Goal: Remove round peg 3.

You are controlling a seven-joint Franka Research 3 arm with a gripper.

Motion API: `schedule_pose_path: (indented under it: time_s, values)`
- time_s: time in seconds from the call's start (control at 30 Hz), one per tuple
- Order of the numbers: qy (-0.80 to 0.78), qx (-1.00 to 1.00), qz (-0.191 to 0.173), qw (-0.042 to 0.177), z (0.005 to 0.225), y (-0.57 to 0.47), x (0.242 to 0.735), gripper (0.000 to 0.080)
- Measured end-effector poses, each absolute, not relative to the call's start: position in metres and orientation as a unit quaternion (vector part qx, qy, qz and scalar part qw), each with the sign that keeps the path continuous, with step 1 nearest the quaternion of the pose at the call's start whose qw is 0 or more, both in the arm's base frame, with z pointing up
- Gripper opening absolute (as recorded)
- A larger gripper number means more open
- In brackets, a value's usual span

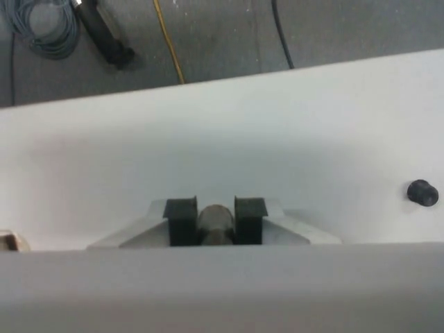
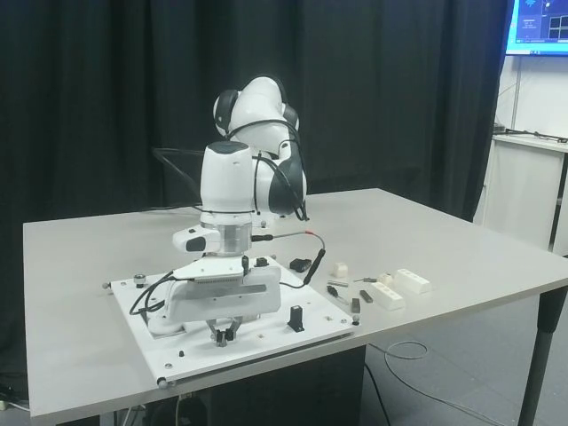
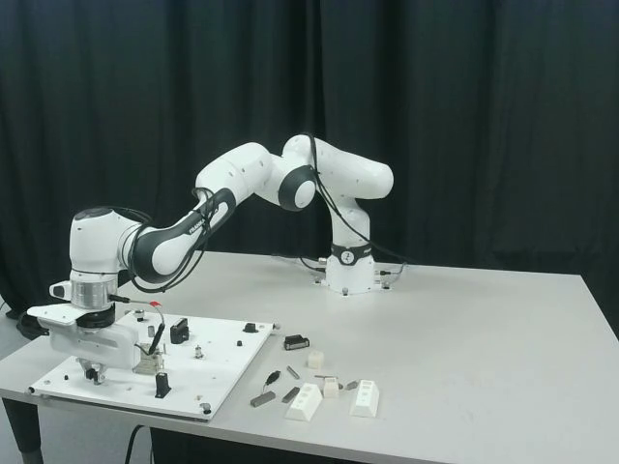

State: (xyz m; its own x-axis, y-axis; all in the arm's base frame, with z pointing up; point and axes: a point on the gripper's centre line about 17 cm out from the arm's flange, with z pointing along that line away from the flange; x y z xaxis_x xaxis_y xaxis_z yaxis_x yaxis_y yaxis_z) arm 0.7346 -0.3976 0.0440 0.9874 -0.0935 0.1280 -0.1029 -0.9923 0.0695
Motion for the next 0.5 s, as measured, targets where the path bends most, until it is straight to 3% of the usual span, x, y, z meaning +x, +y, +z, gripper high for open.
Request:
schedule_pose_path:
  time_s: [0.5]
  values:
    - [-0.068,0.995,0.06,0.034,0.056,-0.397,0.735,0.0109]
